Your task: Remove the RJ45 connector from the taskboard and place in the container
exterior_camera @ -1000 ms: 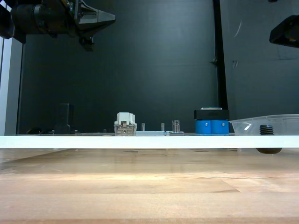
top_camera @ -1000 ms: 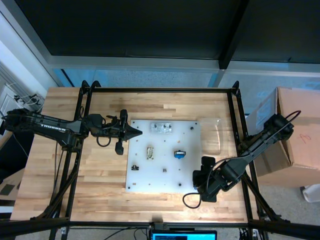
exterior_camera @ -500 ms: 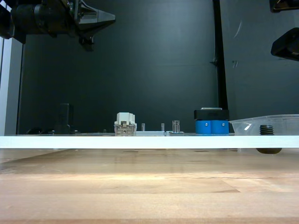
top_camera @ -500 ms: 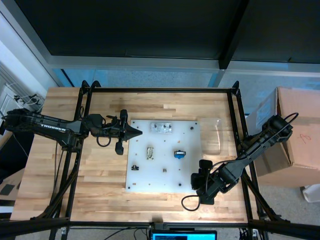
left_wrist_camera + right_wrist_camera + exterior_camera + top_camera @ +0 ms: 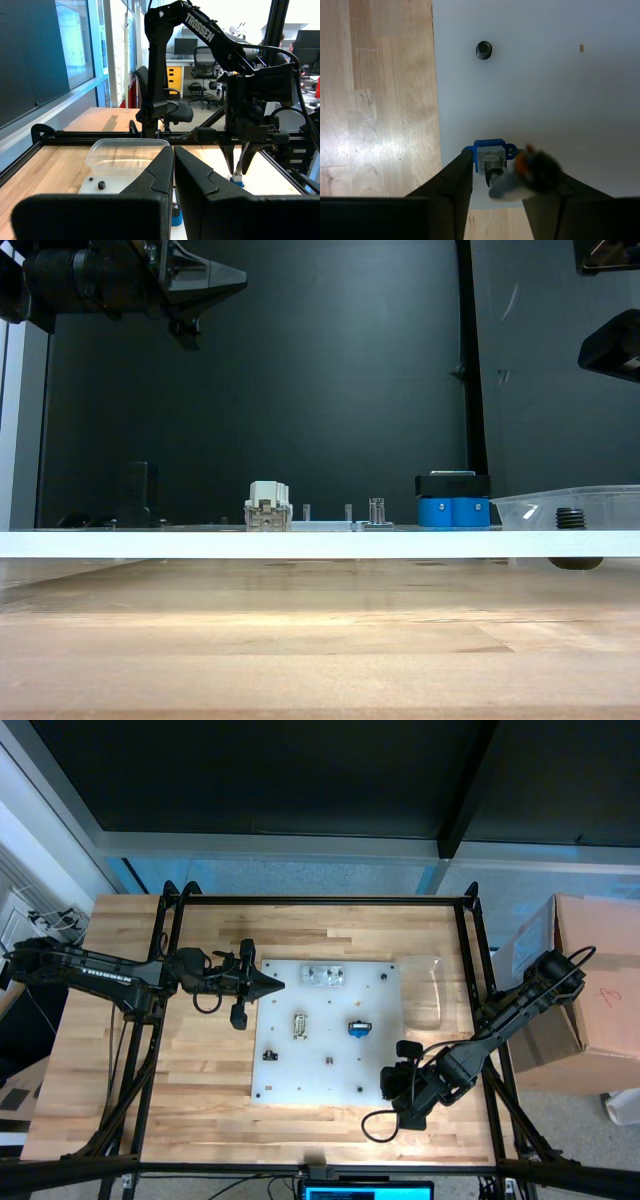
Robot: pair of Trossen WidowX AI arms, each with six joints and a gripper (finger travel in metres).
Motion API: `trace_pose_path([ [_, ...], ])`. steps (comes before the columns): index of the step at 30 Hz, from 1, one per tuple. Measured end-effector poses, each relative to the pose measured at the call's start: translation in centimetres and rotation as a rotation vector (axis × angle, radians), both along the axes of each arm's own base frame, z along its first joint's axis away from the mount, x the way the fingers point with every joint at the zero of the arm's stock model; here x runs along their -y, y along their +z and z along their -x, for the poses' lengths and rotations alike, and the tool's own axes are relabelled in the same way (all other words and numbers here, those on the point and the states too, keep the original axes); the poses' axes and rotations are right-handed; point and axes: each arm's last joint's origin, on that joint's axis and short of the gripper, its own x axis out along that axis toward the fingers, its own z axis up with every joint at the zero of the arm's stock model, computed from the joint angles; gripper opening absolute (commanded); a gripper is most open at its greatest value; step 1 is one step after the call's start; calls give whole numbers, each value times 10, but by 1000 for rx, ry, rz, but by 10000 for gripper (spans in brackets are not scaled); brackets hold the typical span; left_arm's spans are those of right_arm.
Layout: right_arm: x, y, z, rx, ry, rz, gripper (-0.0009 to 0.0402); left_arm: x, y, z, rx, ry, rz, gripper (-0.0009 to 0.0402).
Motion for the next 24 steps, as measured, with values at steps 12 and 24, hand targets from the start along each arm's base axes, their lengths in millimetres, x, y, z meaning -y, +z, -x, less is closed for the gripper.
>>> trace_pose_path([
  [12, 0, 0, 0, 1, 1, 2, -2, 0, 0, 0, 0, 0, 0, 0],
  [24, 0, 13, 0, 19, -4, 4, 0, 0, 0, 0, 0, 0, 0, 0],
])
